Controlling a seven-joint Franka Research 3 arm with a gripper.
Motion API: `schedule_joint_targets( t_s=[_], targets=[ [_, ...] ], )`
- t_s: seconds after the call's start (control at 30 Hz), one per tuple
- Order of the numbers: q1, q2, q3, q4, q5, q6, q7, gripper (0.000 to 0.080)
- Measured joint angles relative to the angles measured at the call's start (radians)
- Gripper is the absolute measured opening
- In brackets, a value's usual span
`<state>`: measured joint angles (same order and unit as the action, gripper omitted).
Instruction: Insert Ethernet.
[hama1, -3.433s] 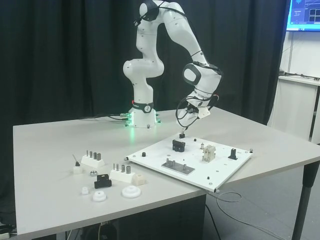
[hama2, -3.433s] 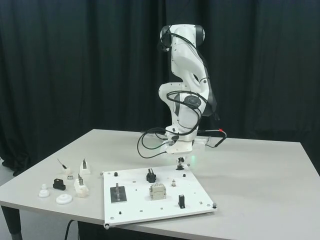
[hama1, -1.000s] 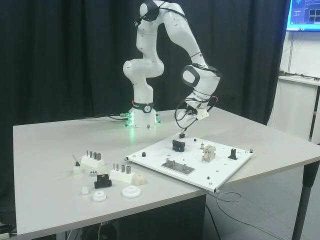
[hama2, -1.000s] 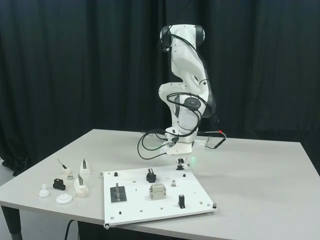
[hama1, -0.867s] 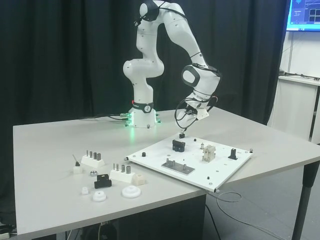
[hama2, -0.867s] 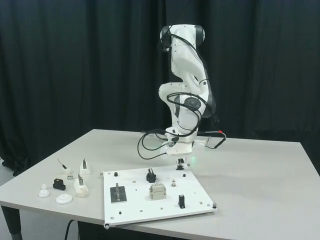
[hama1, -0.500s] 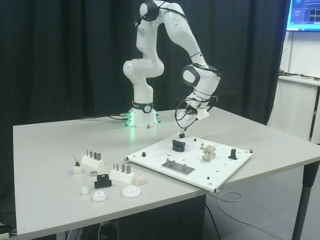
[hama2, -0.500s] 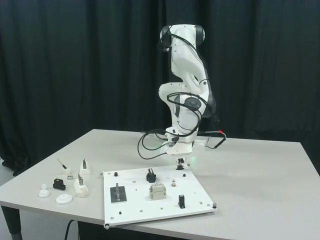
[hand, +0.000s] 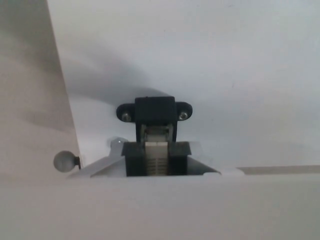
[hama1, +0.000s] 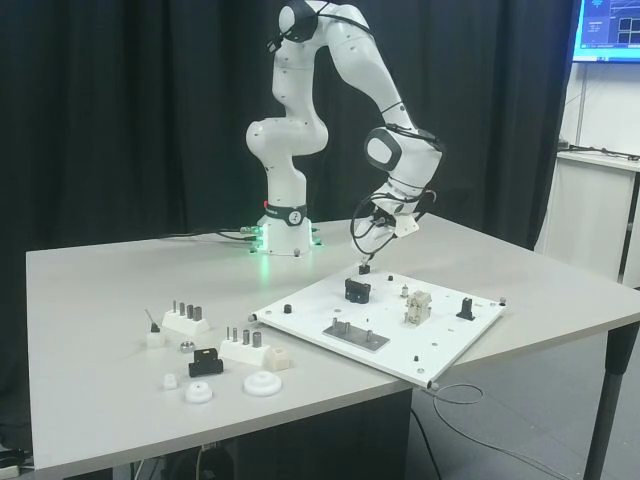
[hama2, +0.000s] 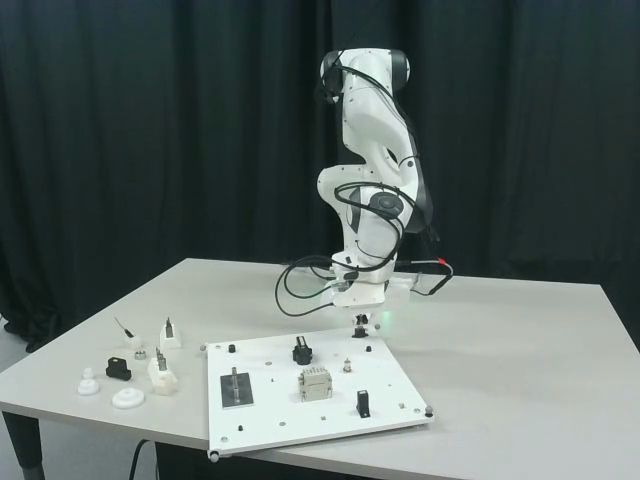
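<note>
My gripper (hama1: 364, 262) hangs low over the far edge of the white board (hama1: 452, 343), shut on the Ethernet plug (hand: 156, 159). In the wrist view the plug's pale ribbed body sits in a black holder. Right beyond it lies a black socket mount (hand: 155, 111) with two screws, fixed to the white board (hand: 225, 75). Plug and mount line up closely; whether they touch I cannot tell. In the second room view the gripper (hama2: 360, 320) stands just above the board's (hama2: 270, 412) far edge.
On the board stand a black block (hama1: 357, 290), a grey plate with pegs (hama1: 354, 332), a pale connector block (hama1: 416, 306) and a small black bracket (hama1: 465, 307). Several loose white and black parts (hama1: 220, 350) lie on the table beside the board. A grey knob (hand: 62, 160) marks the board's edge.
The wrist has shifted very slightly sideways over the last second. The plug stays in the gripper over the same spot at the board's far edge.
</note>
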<state>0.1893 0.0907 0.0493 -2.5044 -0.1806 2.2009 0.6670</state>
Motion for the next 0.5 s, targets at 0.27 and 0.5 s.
schedule_joint_targets(
  t_s=[0.27, 0.5],
  targets=[
    [0.0, 0.007, 0.0, -0.003, 0.0, 0.01, 0.0, 0.0088],
    [-0.001, 0.015, -0.001, -0.005, 0.0, 0.019, -0.002, 0.0088]
  ],
)
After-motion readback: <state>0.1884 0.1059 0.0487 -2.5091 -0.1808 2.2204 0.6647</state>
